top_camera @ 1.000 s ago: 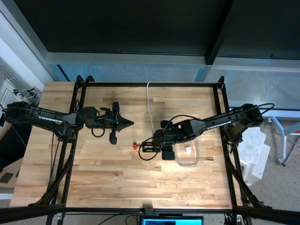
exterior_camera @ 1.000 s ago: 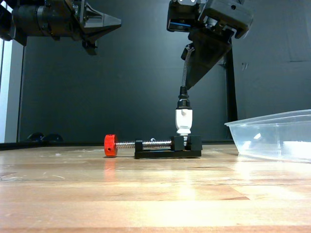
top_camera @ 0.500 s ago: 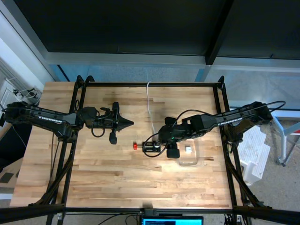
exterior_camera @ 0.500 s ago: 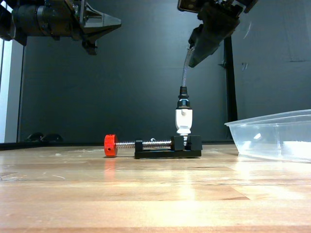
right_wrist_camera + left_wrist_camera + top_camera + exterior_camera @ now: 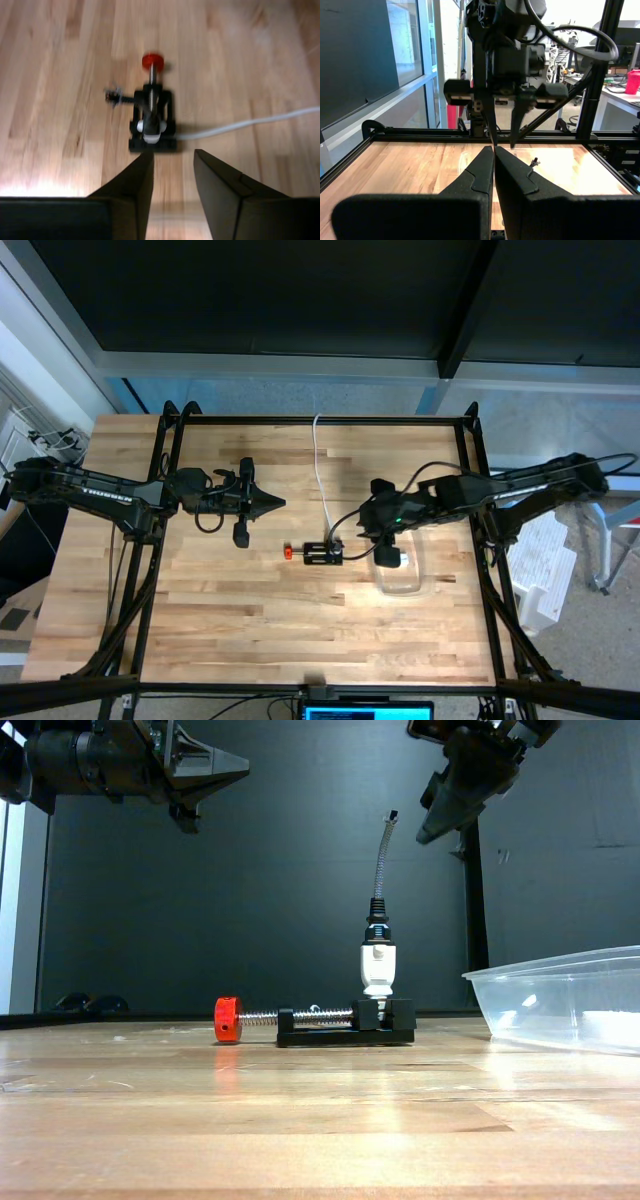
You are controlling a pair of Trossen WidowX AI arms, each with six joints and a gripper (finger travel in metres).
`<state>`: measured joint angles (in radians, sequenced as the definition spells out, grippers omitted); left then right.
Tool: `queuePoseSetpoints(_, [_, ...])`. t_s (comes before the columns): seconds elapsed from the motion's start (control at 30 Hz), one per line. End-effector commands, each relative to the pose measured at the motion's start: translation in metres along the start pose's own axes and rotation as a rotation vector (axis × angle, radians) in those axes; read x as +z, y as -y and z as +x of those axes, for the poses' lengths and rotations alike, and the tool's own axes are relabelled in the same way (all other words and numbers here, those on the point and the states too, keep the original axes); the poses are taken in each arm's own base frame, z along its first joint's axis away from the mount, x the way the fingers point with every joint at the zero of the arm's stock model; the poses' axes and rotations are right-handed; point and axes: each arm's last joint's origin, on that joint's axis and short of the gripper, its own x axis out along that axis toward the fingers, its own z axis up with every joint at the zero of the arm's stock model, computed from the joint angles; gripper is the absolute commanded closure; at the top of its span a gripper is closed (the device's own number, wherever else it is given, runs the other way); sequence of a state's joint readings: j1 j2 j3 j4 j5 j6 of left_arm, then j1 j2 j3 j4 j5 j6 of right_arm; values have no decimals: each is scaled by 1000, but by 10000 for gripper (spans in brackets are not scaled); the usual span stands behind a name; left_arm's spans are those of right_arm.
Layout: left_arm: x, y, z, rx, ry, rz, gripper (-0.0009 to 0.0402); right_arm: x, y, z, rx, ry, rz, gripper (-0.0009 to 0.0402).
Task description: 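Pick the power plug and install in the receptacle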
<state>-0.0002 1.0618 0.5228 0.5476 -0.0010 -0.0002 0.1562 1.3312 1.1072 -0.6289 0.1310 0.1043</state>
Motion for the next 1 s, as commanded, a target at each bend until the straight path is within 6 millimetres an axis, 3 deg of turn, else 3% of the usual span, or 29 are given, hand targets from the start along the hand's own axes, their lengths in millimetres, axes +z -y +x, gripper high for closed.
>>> queuePoseSetpoints(0.03, [0, 0, 0, 0, -1, 0, 393, -6, 9, -10, -17, 89, 10, 341])
queuePoseSetpoints(0.17, [0, 0, 0, 0, 0, 0, 393, -14, 23, -23, -46, 208, 33, 398])
queuePoseSetpoints(0.27, [0, 0, 0, 0, 0, 0, 393, -20, 33, -32, -74, 294, 35, 384])
queuePoseSetpoints(0.67, [0, 0, 0, 0, 0, 0, 393, -46, 52, -54, -77, 704, 29, 394])
queuePoseSetpoints(0.83, [0, 0, 0, 0, 0, 0, 393, -58, 50, -48, -35, 849, 18, 393])
queuePoseSetpoints(1.0, [0, 0, 0, 0, 0, 0, 393, -66, 49, -41, -26, 885, 36, 393])
